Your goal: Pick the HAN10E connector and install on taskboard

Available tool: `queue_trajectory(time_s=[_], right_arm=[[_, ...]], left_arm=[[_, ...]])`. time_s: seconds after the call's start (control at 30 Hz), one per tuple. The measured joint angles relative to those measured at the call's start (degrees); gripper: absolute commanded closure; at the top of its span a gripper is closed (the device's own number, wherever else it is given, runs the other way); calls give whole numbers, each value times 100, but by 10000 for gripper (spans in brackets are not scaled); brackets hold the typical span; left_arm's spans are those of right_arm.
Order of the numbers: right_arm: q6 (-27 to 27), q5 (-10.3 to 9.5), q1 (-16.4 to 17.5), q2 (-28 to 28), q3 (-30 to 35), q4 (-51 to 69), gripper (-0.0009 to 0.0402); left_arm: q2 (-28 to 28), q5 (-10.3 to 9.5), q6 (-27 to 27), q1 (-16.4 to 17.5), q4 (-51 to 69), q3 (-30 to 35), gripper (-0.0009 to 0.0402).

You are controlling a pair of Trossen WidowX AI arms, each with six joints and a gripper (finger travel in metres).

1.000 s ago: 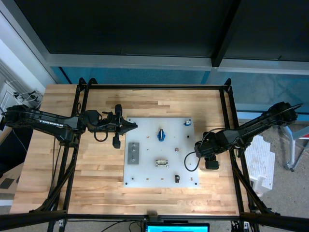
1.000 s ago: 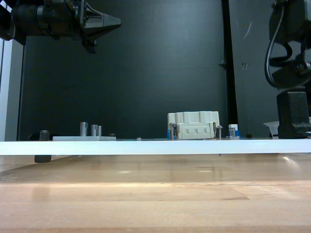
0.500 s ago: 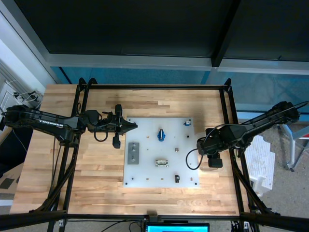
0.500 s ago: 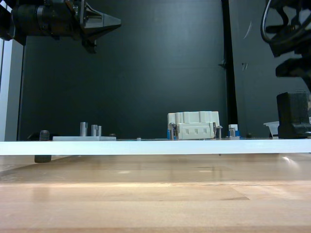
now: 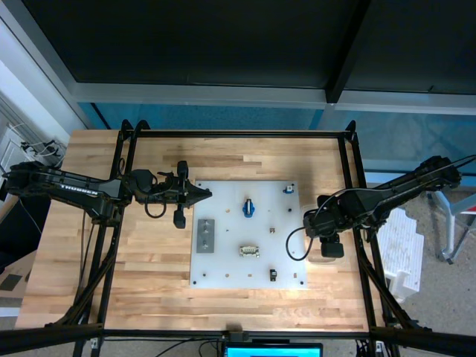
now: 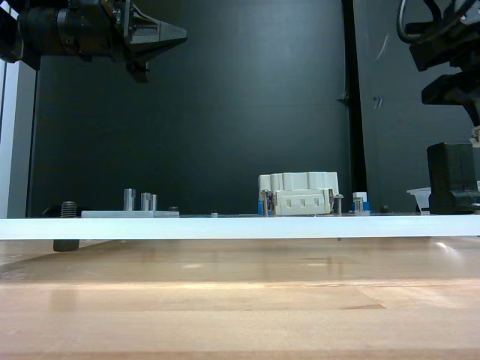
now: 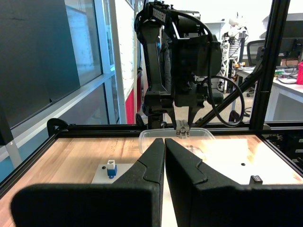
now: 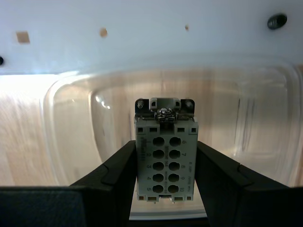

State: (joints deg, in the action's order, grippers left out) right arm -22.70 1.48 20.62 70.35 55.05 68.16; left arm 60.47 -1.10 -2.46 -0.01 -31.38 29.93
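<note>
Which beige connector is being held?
The HAN10E connector clamped in the right gripper over the clear tray; the other connector sits on the taskboard. The left gripper, shut, hangs by its left edge.

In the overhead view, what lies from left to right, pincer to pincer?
The left pincer, shut, above the taskboard's far-left corner → blue knob → small black part → right pincer, just past the taskboard's right edge, shut on the HAN10E connector.
</note>
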Motion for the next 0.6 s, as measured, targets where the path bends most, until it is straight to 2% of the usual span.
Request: queue_trajectory(time_s=[0.13,0.6], right_arm=[[2,2,-7,295,310,-9,346],[50,48,-155,1954,1880,-79,346]], left_arm=[[0,0,0,0,2,0,392],[0,0,0,0,0,2,392]])
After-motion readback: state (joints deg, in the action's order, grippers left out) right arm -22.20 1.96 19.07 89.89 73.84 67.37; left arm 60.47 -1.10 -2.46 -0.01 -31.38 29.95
